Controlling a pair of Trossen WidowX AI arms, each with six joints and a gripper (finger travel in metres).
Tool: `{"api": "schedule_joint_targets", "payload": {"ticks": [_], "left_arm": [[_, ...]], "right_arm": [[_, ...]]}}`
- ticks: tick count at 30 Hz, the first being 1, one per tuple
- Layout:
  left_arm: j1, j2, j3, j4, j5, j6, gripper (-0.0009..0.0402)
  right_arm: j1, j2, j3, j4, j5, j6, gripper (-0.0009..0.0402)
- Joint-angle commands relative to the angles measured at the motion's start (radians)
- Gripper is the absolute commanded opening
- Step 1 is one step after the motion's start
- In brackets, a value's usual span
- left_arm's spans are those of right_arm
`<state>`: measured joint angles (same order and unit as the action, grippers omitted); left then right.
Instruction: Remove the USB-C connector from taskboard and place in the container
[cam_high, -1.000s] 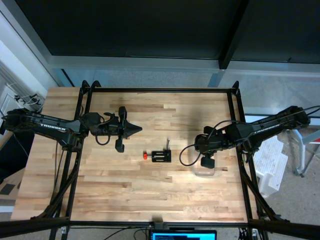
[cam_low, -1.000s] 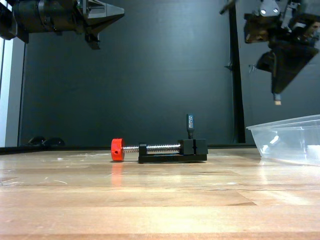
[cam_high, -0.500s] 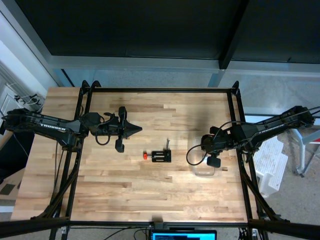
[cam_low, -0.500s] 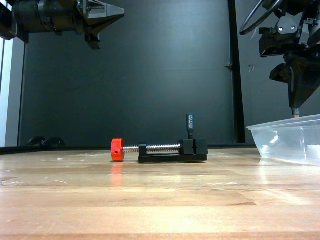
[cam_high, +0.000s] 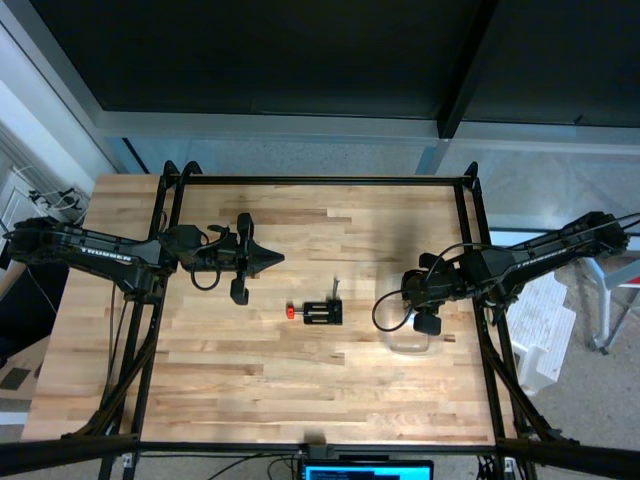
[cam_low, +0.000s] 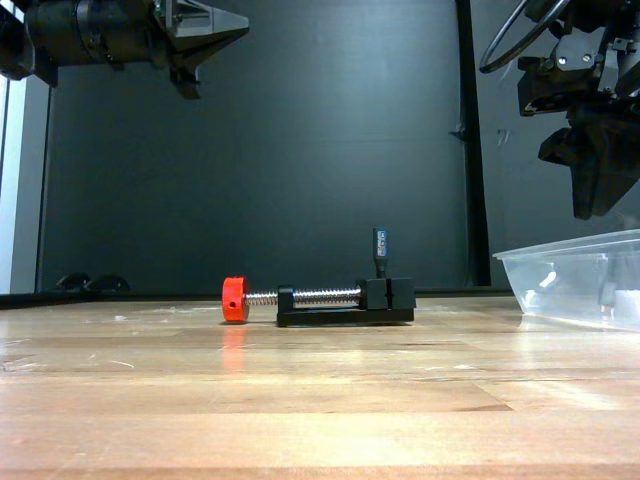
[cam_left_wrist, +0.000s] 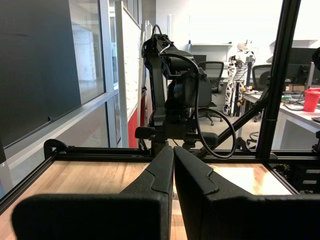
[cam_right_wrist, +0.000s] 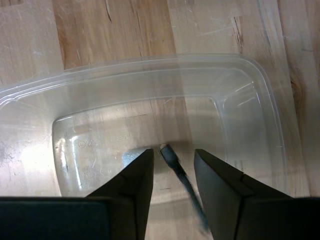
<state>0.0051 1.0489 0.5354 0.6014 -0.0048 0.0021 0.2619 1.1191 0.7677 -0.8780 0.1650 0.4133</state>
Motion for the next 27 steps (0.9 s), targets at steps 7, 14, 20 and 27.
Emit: {"api": "schedule_joint_targets", "payload": {"ticks": [7, 14, 20, 27], "left_arm": [[0.000, 0.000, 0.000, 0.000, 0.000, 0.000, 0.0000], [0.000, 0.000, 0.000, 0.000, 0.000, 0.000, 0.0000], [0.000, 0.000, 0.000, 0.000, 0.000, 0.000, 0.0000], [0.000, 0.000, 0.000, 0.000, 0.000, 0.000, 0.0000]], "right_arm": [[0.001, 0.001, 0.005, 0.000, 0.000, 0.000, 0.0138], [0.000, 0.000, 0.090, 0.001, 0.001, -0.030, 0.0139], [-0.015, -0.020, 0.179, 0.085, 0.010, -0.154, 0.0139], [-0.091, -0.060, 0.184, 0.296, 0.007, -0.273, 0.0132]]}}
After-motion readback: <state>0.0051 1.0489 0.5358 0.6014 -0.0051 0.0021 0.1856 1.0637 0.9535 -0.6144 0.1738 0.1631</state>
